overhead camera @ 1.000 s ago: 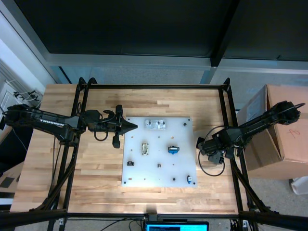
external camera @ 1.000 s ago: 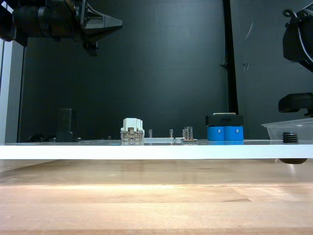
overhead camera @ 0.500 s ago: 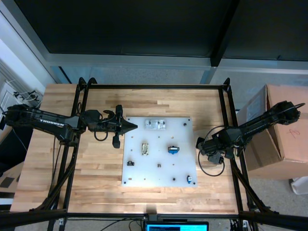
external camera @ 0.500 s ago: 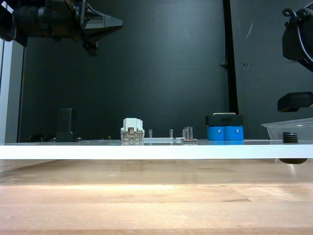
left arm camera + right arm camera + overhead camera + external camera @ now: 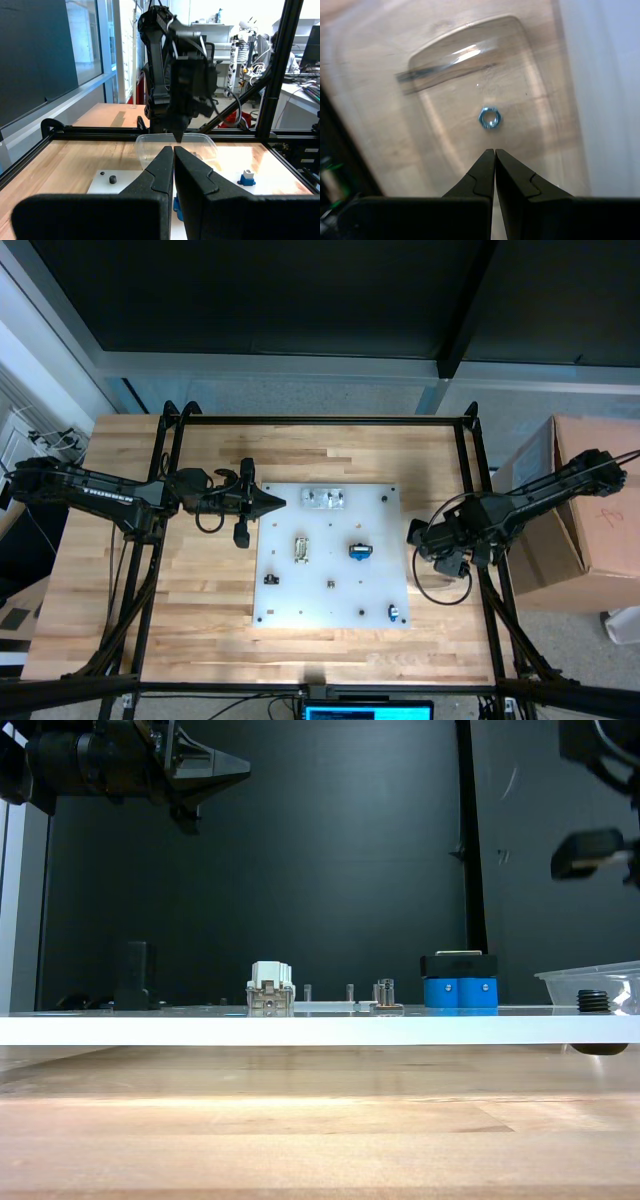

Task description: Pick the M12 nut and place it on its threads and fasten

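Observation:
The small silver nut (image 5: 490, 117) lies flat and free on the floor of the clear tray (image 5: 445, 75). My right gripper (image 5: 495, 150) hangs above it, shut, with nothing between its fingers. In the high view the right gripper (image 5: 417, 536) sits just off the white board's (image 5: 300, 590) right edge. The black ribbed stud (image 5: 594, 1002) stands bare, ribs showing, in front of the tray (image 5: 600, 978). My left gripper (image 5: 173, 147) is shut and empty, held high over the board's far left edge (image 5: 274, 503).
The board carries a blue block (image 5: 459, 991), a white connector (image 5: 271, 990) and a silver post (image 5: 386, 992). A black frame rail (image 5: 485, 500) runs along the right side, with a cardboard box (image 5: 585, 510) beyond it.
The right gripper has risen above the tray in the low view. The nut still lies free in the tray. The left arm has not moved.

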You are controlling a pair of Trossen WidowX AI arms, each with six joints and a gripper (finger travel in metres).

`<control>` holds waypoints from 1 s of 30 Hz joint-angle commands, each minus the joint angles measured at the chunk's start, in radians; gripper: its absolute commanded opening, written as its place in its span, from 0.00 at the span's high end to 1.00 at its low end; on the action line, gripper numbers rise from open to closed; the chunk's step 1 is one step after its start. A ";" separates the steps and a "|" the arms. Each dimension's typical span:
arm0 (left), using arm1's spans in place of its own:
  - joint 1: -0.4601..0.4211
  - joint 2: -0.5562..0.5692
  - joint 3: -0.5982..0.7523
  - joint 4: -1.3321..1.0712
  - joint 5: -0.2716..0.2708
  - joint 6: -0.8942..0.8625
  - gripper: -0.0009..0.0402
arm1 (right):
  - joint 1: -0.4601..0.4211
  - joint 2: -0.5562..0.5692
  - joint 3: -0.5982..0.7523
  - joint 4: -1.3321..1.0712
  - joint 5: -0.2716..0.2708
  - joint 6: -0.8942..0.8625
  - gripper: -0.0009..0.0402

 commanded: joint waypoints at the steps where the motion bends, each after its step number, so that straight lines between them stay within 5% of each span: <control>1: 0.000 0.000 0.000 0.000 0.000 0.000 0.98 | 0.000 0.002 0.058 -0.061 0.001 -0.005 0.97; 19: 0.000 0.000 0.000 0.000 0.000 0.000 0.98 | 0.001 0.016 0.045 -0.053 0.000 0.066 0.96; 30: 0.000 0.000 0.000 0.000 0.000 0.000 0.98 | 0.003 0.064 0.003 0.055 0.000 0.300 0.69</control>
